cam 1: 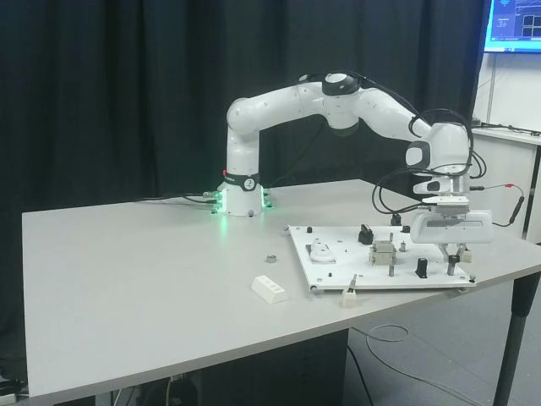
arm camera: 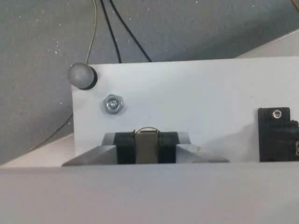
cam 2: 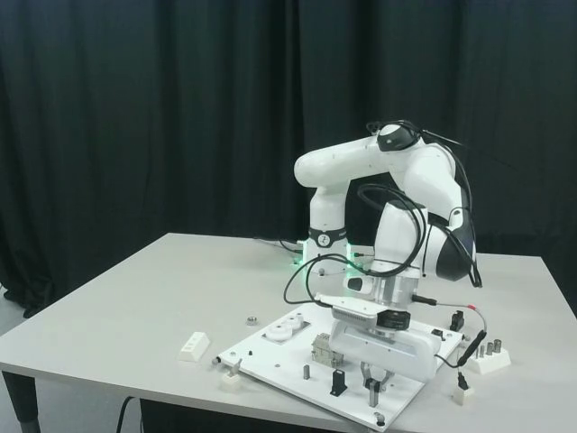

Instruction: Insert square peg 4.

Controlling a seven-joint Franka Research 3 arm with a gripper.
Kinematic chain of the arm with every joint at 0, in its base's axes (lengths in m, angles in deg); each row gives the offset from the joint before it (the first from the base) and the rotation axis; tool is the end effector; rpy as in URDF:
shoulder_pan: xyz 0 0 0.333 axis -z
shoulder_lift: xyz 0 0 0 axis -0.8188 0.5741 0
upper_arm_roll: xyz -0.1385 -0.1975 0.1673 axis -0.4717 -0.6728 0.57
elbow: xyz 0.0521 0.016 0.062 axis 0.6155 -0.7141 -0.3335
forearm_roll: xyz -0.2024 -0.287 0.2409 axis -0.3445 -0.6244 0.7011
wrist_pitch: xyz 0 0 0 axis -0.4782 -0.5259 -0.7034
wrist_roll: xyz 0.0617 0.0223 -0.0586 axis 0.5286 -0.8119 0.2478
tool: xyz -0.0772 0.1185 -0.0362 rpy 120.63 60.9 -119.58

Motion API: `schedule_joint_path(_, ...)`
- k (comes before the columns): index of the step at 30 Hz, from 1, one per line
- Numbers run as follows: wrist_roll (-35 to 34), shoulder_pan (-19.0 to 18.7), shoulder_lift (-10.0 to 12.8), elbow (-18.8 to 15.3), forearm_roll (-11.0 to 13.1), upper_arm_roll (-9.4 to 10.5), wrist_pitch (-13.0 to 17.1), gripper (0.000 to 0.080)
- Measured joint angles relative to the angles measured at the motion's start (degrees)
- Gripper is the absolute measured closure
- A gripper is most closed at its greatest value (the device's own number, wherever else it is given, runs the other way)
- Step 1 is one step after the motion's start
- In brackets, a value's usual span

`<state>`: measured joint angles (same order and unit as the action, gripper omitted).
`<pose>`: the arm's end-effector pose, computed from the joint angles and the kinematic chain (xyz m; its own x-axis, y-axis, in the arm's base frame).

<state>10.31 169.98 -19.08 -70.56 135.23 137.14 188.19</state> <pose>0.7295 0.2121 0.1578 0.3301 -0.9131 0.2393 -0.8948 -0.3835 -0.2288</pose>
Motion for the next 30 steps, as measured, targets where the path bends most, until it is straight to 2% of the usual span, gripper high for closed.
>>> schedule_joint_path(22,3.7,-0.2,-0.2,-0.1,-0.5,0.33,1.0,0.0708)
schedule_joint_path(23,3.7,-0.2,-0.2,-0.1,-0.5,0.31,1.0,0.053)
schedule_joint_path(28,3.7,-0.2,0.2,-0.1,-0.5,0.15,0.6,0.053)
schedule_joint_path(29,3.7,-0.2,0.3,-0.1,-0.5,0.05,0.5,0.0188)
schedule_joint_path(30,3.7,-0.2,0.4,-0.1,-0.5,-0.08,0.4,0.0188)
